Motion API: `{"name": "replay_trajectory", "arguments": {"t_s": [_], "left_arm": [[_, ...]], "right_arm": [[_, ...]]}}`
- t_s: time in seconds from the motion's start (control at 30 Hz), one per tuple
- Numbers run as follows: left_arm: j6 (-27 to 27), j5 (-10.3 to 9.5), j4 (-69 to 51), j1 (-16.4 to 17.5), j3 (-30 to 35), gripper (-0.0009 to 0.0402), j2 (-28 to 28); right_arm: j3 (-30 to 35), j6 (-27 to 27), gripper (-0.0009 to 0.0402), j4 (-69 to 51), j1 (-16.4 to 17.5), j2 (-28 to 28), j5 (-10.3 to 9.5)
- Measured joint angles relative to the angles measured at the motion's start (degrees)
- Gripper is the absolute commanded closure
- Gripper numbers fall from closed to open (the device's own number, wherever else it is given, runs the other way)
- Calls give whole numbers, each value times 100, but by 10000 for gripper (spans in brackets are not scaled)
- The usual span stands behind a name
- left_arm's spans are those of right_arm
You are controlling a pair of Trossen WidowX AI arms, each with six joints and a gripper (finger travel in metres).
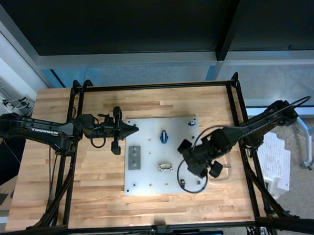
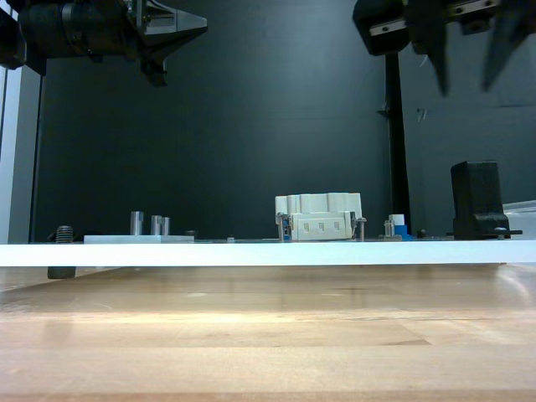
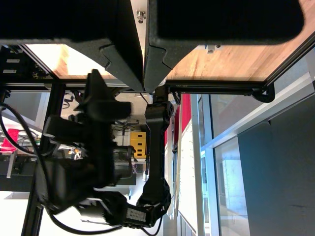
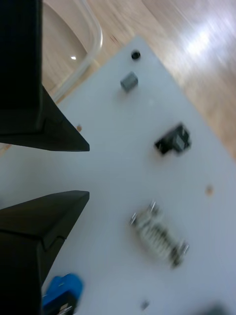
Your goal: Pick the 16mm bar and install on taskboard
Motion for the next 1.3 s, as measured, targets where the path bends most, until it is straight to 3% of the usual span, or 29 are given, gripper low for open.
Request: {"name": "replay_trajectory", "arguments": {"t_s": [0.3, 0.63, 0.87, 1.3], "left_arm": [[0, 2, 0, 0, 2, 393, 0], [0, 0, 0, 0, 2, 393, 0], [0, 0, 0, 0, 2, 393, 0], [-2, 2, 0, 0, 0, 393, 0]], "right_arm": [[0, 970, 398, 223, -739, -420, -2], [-2, 1462, 393, 817, -1506, -669, 0], [-162, 1858, 394, 1974, -1954, -885, -2], [-1263, 2529, 393, 4343, -2083, -1502, -17]]}}
